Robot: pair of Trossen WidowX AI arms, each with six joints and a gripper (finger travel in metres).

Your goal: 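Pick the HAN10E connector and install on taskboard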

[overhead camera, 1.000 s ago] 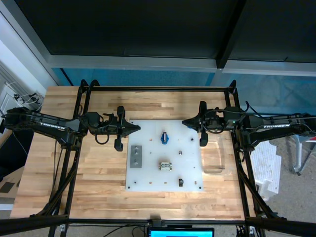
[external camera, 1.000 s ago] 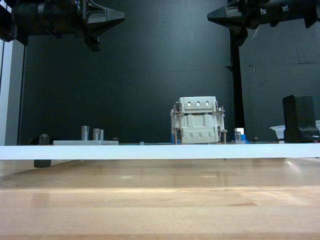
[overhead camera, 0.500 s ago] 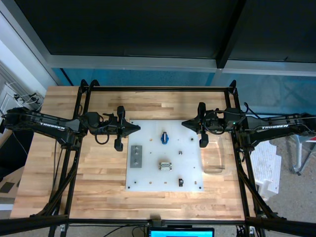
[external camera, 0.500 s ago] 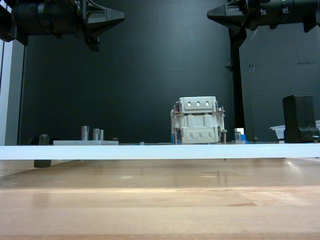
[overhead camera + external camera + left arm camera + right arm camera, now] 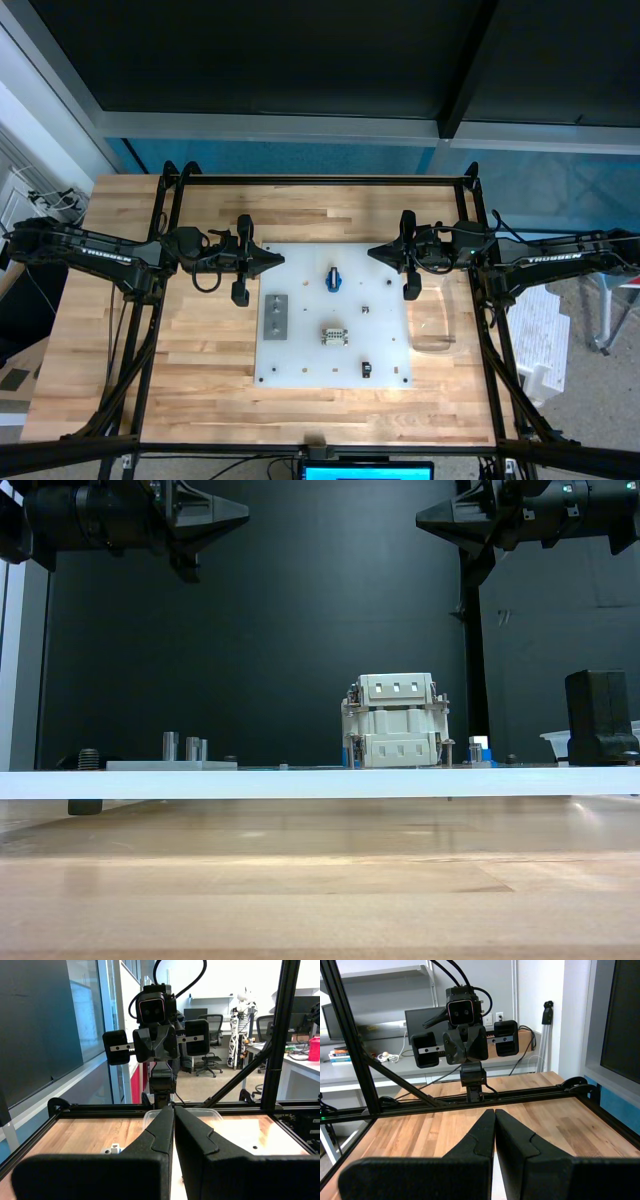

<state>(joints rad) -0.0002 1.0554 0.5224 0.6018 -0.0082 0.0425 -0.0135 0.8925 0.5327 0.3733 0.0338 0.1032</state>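
The HAN10E connector (image 5: 335,336) (image 5: 395,722), a small beige block, stands upright on the white taskboard (image 5: 300,365) (image 5: 250,783), near the board's middle. My left gripper (image 5: 278,258) (image 5: 243,519) (image 5: 174,1110) hangs shut and empty above the board's far left corner. Above the far right corner, level and pointing inward, my right gripper (image 5: 372,250) (image 5: 420,520) (image 5: 494,1112) is shut on nothing. Both sit well above and behind the connector.
On the board are a grey metal block (image 5: 274,317) with pins, a blue knob (image 5: 333,279) and small black parts (image 5: 367,369) (image 5: 598,720). A clear plastic tray (image 5: 438,318) lies right of the board. A black frame (image 5: 320,181) borders the wooden table.
The right arm has shifted slightly, its gripper edging a little left and lower. The left arm and the connector have not moved.
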